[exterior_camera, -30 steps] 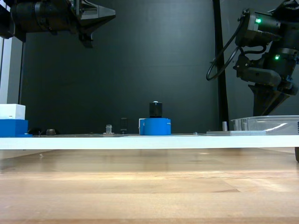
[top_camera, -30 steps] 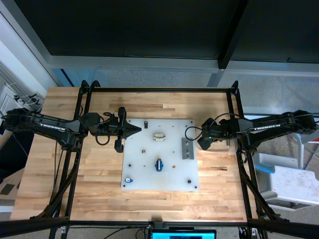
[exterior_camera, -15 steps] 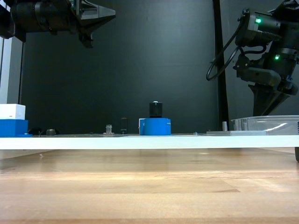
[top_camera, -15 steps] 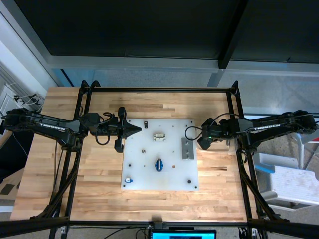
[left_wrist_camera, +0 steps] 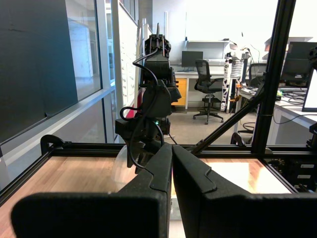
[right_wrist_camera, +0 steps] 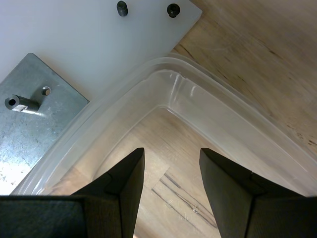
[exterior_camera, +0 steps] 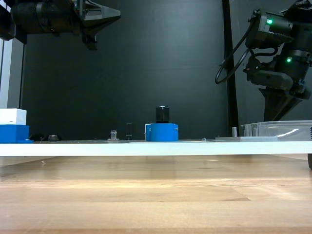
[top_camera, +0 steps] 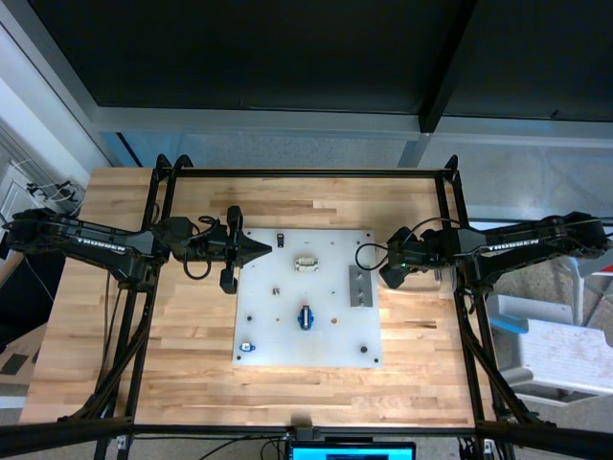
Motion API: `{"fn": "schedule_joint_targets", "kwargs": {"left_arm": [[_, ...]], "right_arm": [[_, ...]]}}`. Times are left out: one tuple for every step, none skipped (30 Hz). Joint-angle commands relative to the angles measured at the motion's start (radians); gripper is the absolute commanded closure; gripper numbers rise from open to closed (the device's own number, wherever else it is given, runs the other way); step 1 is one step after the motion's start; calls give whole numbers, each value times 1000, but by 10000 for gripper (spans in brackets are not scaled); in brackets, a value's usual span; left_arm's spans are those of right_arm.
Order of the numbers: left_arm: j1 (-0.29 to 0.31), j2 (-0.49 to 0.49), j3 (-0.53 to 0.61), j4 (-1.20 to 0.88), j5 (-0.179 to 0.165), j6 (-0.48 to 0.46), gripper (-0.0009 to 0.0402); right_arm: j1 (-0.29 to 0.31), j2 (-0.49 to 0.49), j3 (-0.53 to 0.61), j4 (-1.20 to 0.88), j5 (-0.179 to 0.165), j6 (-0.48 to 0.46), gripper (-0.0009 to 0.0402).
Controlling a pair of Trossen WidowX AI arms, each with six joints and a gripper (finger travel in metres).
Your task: Pick the 16mm cylinder and place it in the container
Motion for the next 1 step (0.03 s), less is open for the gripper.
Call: {"fn": "schedule_joint_targets", "kwargs": {"left_arm": [[0, 0, 0, 0, 0, 0, 393]], "right_arm": [[0, 0, 0, 0, 0, 0, 240]]}}
